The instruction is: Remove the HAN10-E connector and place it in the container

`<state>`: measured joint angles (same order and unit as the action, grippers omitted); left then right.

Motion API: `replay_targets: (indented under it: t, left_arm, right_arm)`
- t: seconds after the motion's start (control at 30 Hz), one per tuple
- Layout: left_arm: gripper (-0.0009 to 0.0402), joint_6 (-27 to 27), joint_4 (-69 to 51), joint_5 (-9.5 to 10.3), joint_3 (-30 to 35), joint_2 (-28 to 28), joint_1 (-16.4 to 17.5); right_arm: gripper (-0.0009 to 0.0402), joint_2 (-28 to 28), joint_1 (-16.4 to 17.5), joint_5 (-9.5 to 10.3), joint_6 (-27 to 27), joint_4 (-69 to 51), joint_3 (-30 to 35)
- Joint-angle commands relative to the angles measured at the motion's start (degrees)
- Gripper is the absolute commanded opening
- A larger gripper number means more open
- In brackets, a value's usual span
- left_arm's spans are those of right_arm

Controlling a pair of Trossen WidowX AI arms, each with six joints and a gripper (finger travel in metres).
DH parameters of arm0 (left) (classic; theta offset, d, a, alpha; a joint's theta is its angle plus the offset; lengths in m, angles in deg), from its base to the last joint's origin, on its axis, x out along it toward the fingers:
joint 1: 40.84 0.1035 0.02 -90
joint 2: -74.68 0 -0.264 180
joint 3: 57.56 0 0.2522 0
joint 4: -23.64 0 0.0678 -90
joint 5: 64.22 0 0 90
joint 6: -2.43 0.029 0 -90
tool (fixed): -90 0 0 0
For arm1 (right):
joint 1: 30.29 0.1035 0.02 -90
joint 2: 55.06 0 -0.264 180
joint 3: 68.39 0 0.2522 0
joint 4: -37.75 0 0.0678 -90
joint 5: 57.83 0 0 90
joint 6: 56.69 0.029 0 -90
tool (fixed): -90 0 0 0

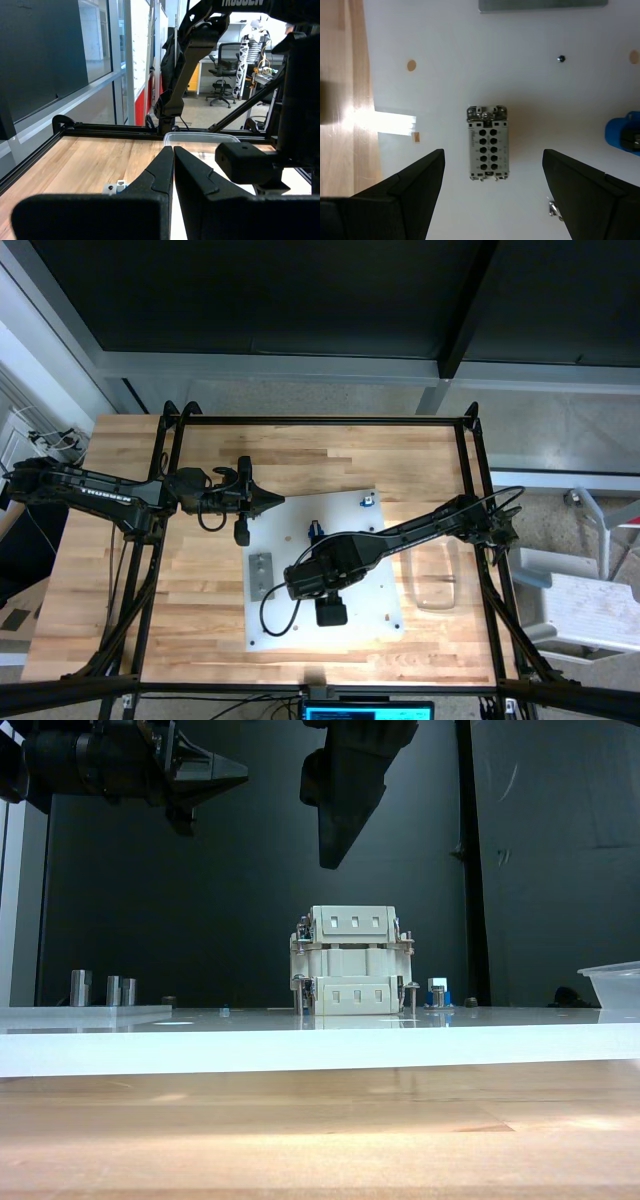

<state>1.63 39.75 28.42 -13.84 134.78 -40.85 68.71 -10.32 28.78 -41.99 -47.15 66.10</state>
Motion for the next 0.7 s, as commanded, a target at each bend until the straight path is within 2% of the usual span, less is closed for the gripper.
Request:
replay_targets:
  t: [0.03, 0.7]
  left_arm:
    - [0.0, 0.0, 0.0, 0.0, 0.0, 0.0, 0.02]
    - [0.0, 0.0, 0.0, 0.0, 0.0, 0.0, 0.02]
  right_arm:
    - [0.0275, 0.57, 0.22, 0.09, 0.07, 0.24, -0.13]
    - [0.0275, 4.24, 0.66, -0.07, -1.53, 1.36, -0.57]
